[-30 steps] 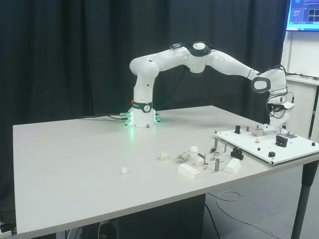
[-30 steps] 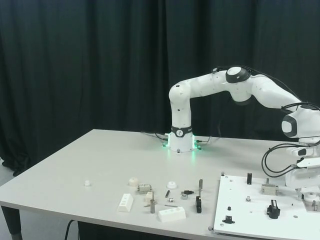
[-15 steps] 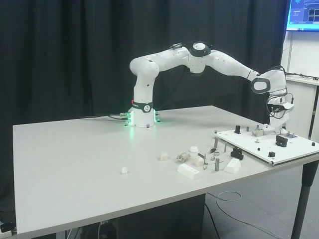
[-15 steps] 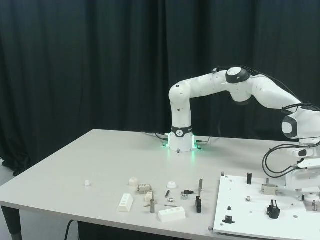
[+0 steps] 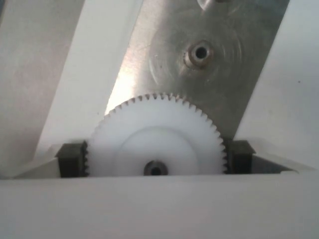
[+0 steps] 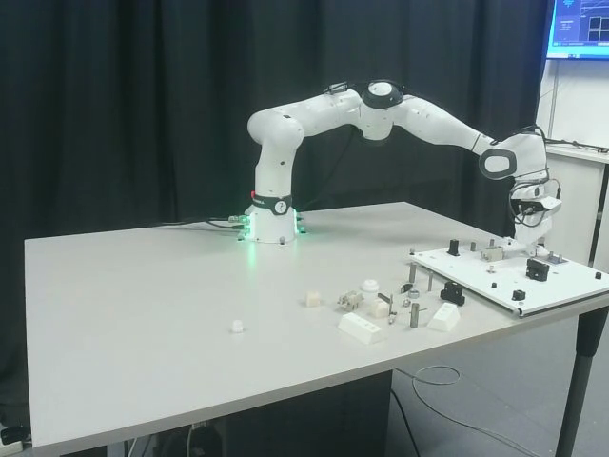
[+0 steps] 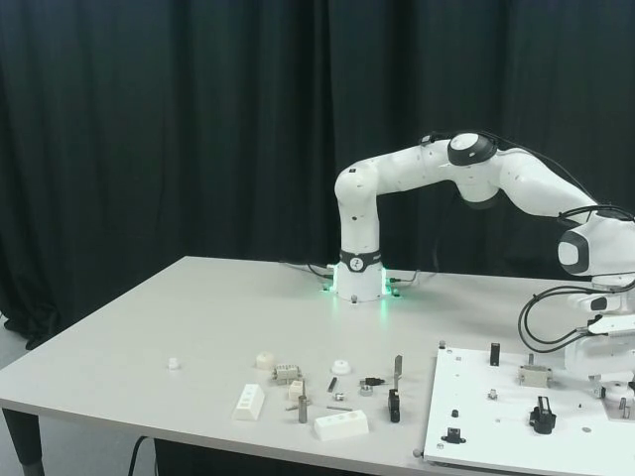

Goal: Remove large gear.

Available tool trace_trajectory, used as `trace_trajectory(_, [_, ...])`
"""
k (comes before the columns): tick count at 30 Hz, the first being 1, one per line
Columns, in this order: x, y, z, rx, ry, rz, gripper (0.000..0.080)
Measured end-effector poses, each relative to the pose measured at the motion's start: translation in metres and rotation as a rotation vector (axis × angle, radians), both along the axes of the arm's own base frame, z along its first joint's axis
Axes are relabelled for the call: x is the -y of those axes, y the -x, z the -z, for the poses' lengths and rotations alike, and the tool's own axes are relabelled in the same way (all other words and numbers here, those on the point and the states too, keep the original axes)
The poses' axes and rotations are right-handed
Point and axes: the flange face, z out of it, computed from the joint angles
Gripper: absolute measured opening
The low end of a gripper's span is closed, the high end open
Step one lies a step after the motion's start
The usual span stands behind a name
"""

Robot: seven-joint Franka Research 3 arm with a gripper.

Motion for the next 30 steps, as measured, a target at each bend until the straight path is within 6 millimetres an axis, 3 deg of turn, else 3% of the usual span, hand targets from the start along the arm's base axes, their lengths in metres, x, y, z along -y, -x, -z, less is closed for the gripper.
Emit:
trace_trajectory(16, [0.000,0.000,-0.005,-0.002,-0.002,-0.001,0.0596])
trace_trajectory(30, [0.004,-0.007,-0.049,-0.018,-0.016,0.007,0.0594])
